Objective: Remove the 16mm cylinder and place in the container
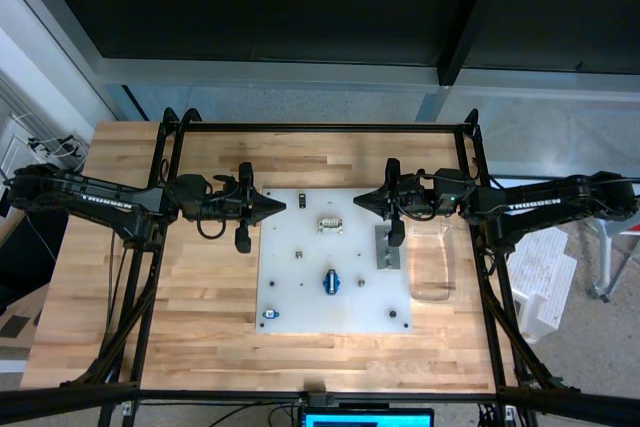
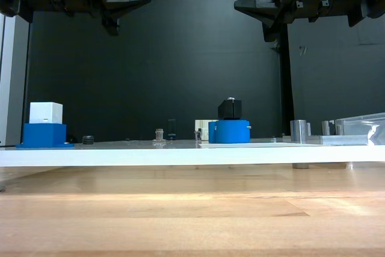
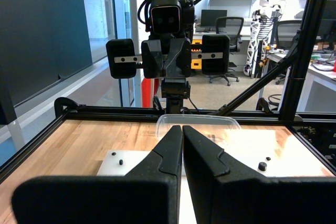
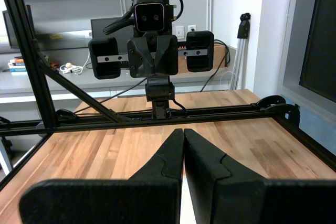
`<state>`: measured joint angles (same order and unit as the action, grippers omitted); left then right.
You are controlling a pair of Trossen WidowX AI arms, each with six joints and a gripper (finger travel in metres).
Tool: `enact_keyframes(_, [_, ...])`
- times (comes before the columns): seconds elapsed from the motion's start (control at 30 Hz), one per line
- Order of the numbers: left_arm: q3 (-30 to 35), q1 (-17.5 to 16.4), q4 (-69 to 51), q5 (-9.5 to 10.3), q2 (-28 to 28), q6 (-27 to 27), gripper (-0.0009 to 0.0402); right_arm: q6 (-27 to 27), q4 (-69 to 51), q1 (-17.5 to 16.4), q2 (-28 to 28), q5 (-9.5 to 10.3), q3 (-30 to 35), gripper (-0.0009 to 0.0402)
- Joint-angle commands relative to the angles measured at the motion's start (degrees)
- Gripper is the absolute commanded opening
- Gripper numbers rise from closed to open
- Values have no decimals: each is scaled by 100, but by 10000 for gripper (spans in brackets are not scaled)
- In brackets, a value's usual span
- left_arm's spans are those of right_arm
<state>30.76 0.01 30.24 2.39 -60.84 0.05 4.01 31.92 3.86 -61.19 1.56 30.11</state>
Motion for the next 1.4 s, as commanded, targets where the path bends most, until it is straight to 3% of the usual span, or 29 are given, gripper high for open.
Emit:
enact_keyframes(0.03, [0, 0, 2, 0, -2, 0, 0, 0, 2, 0, -2, 0, 0, 0])
enact_keyframes(0.57, [0, -2, 2, 0, -2, 0, 0, 50, -205, -11, 2, -4, 87, 0])
enact_keyframes(1.0, [0, 0, 2, 0, -2, 0, 0, -125, -4166, -463, -133, -57, 1784, 0])
enact_keyframes(1.2, [0, -2, 2, 0, -2, 0, 0, 13, -5425, -774, -492, -55, 2385, 0])
enact_keyframes(1.4, [0, -2, 2, 0, -2, 0, 0, 15, -6352, -1209, -1036, -323, 2935, 0])
